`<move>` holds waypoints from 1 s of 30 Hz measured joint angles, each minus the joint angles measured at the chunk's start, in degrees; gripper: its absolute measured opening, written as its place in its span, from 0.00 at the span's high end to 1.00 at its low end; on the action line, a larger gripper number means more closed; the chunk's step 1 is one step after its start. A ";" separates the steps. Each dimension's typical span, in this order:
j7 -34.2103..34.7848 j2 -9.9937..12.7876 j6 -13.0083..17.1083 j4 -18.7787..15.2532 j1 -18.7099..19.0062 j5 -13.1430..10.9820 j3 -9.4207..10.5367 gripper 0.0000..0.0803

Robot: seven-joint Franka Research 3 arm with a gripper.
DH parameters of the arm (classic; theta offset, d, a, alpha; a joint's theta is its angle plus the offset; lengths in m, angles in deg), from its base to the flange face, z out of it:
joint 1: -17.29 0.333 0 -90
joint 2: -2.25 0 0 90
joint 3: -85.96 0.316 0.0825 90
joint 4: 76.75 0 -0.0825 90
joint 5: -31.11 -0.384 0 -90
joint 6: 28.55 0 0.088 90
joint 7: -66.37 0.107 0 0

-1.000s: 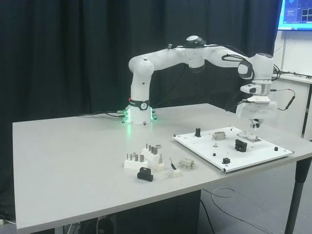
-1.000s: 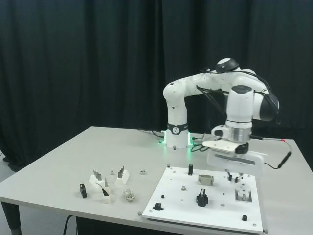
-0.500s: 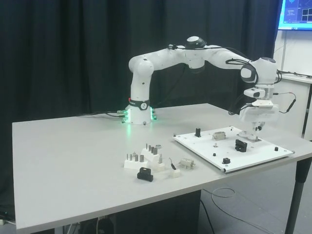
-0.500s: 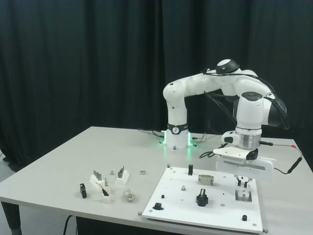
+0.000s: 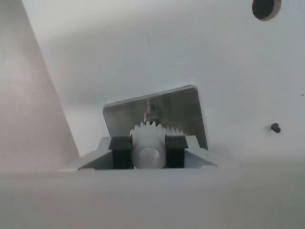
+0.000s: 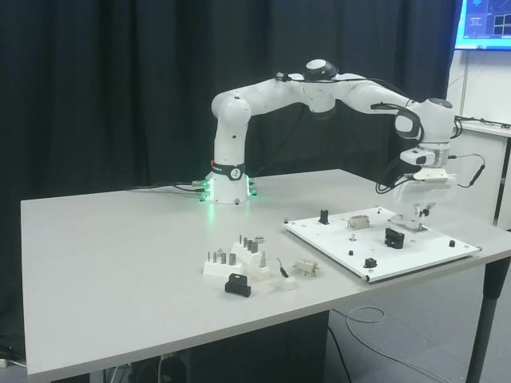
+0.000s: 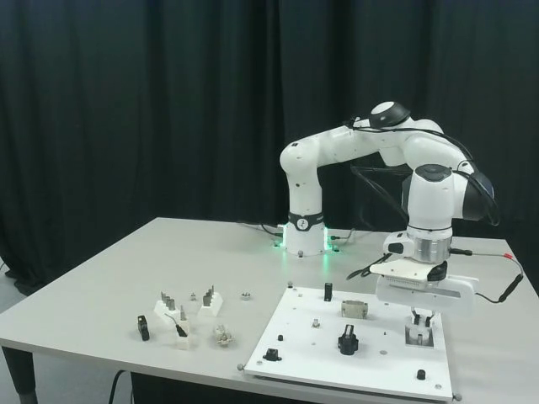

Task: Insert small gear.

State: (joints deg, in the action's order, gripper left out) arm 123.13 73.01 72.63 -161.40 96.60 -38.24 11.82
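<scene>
Table (image 6: pixel 120 239), grey, carries everything, read from nine o'clock to three o'clock in the first room view. Near the front edge, toward seven o'clock of the arm's base, a cluster of small parts sits: white blocks (image 6: pixel 235 259) holding grey pegs, a black clip (image 6: pixel 237 285) just in front of them, and a small connector (image 6: pixel 306 268) beside. At three o'clock from these lies the white board (image 6: pixel 415 259), tilted across the table corner, with a black knob (image 6: pixel 394 238) and other small fittings on it. The white arm (image 6: pixel 319 88) reaches from its green-lit base over the board's far end. Its gripper (image 5: pixel 148 149) is clamped on the small gear (image 5: pixel 148 143); the wrist view shows the white toothed wheel pinched between two black fingers (image 5: pixel 120 151). Directly past the gear a grey metal plate (image 5: pixel 181 112) lies on the board, with a thin pin (image 5: pixel 151 110) standing on it just beyond the teeth.
</scene>
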 joint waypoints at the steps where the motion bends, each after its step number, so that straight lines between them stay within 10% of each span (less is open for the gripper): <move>1: 0.00 0.00 0.03 0.11 -0.10 0.01 0.08 0.83; 30: 0.07 0.09 1.95 0.24 -0.24 1.36 1.70 0.83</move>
State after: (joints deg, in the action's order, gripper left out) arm 123.20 73.10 74.57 -161.16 96.35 -36.88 13.52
